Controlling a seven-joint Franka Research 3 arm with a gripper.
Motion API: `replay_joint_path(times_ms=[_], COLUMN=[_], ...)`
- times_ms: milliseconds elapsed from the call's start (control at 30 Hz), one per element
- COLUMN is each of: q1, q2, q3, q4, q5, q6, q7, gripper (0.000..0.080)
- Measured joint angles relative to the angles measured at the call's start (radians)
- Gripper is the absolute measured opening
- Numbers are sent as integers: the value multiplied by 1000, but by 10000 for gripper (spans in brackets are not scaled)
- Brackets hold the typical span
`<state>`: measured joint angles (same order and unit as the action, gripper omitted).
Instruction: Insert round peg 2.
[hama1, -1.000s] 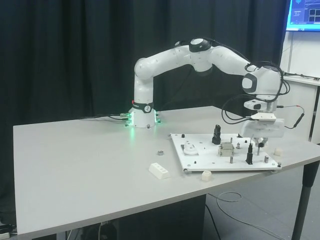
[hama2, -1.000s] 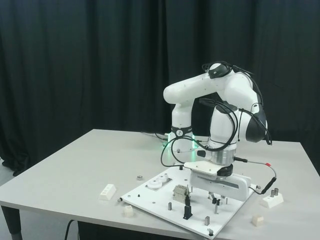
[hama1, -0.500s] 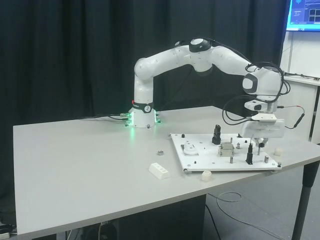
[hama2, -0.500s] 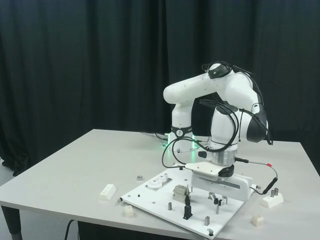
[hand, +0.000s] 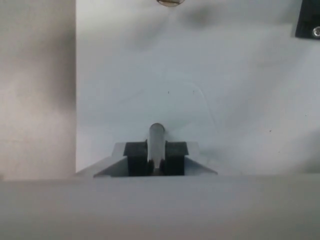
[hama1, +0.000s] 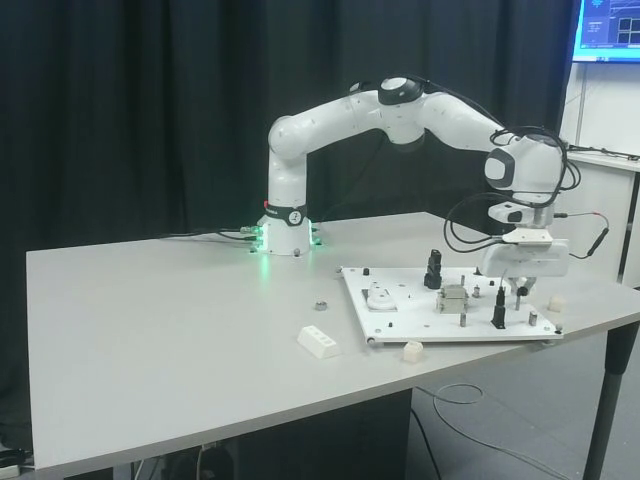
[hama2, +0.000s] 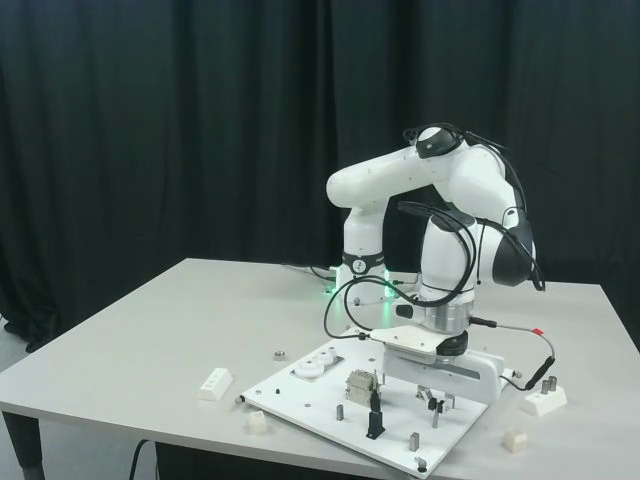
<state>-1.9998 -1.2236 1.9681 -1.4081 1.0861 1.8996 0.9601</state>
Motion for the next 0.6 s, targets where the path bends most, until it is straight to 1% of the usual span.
replay_joint_path(times_ms=[400, 433, 600], q1=[-3, -3, -5], q2=[0, 0, 0], q3=[0, 0, 0], q4=[2, 3, 8], q5=[5, 6, 6], q6=[0, 0, 0], q7=[0, 0, 0], gripper=[68, 245, 245])
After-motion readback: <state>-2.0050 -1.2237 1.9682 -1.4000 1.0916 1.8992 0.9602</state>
